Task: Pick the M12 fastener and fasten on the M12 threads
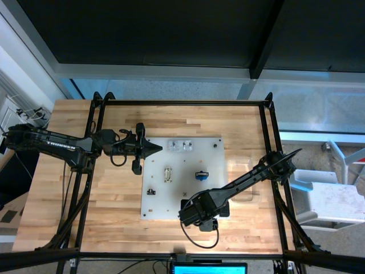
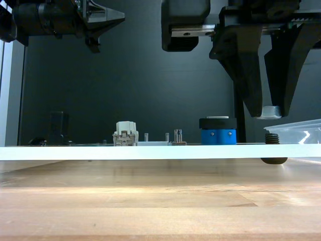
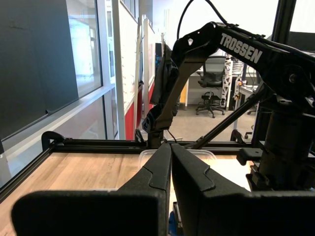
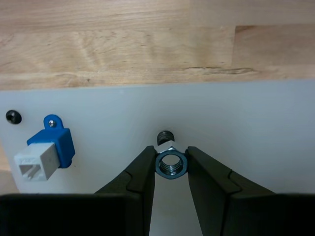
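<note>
Fingertips of my right gripper (image 2: 271,109) are clamped on the nut (image 4: 171,164). They press flat against two of its sides so that its bore faces straight down, ready to meet threads. I hold it in the air over the near right edge of the white board (image 1: 171,191), above the stud (image 2: 272,137) and apart from it. The stud's ribs show bare, so nothing is threaded on yet. From my wrist camera the stud peeks out just beyond the nut, which I judge means I am close to lined up but perhaps not dead centre. The clear tray (image 2: 301,129) lies behind the stud. Next I should centre, lower gently and turn, since a tilted start risks cross-threading or dropping the nut. My left gripper (image 3: 171,164), fingers pressed together on nothing, hangs by the board's far left edge, out of the way.
</note>
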